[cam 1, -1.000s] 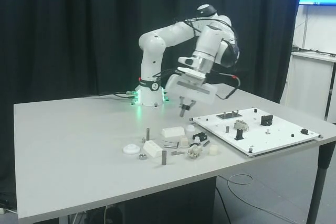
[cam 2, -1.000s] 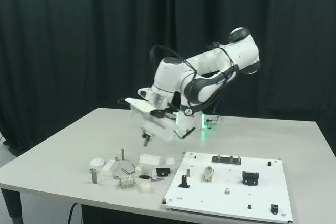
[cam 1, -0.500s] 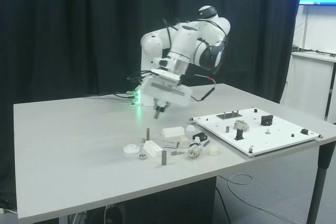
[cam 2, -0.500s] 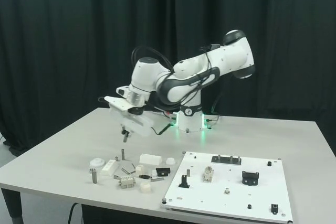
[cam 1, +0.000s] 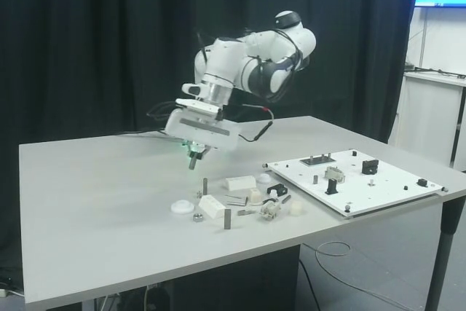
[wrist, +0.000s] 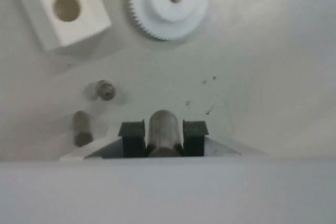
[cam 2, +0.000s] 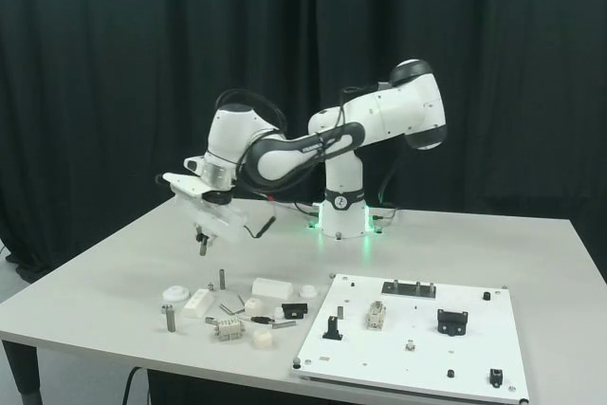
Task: Place round peg 4.
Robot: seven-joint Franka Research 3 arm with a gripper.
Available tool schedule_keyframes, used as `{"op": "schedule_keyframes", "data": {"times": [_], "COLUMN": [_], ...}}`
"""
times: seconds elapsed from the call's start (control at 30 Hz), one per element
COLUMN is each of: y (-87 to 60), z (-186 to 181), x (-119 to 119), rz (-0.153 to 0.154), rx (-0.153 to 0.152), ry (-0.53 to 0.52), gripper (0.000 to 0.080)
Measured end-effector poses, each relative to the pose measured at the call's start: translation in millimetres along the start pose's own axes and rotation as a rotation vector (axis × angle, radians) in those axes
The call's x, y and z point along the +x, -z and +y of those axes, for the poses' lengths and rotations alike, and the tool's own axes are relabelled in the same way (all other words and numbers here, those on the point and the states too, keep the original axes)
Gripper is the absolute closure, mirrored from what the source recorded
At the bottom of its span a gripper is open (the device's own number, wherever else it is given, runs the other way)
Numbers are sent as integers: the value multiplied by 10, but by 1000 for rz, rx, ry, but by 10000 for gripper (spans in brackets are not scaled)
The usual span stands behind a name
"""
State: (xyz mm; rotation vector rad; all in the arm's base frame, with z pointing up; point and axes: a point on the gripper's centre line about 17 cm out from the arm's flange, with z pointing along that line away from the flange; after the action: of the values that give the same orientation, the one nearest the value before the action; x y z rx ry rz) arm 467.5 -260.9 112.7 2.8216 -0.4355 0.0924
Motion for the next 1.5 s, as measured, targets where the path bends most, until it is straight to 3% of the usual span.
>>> {"op": "schedule_keyframes", "data": {"times": [0.37,0.77,1.5], "y": [-196,-449,-635], "z": [239,227,-41], "x": [-48,-76,-89], "rz": [11,-20,-75], "rx": [78,144,200], "ry": [-131,-152,-118], "gripper": [653,653,653]}}
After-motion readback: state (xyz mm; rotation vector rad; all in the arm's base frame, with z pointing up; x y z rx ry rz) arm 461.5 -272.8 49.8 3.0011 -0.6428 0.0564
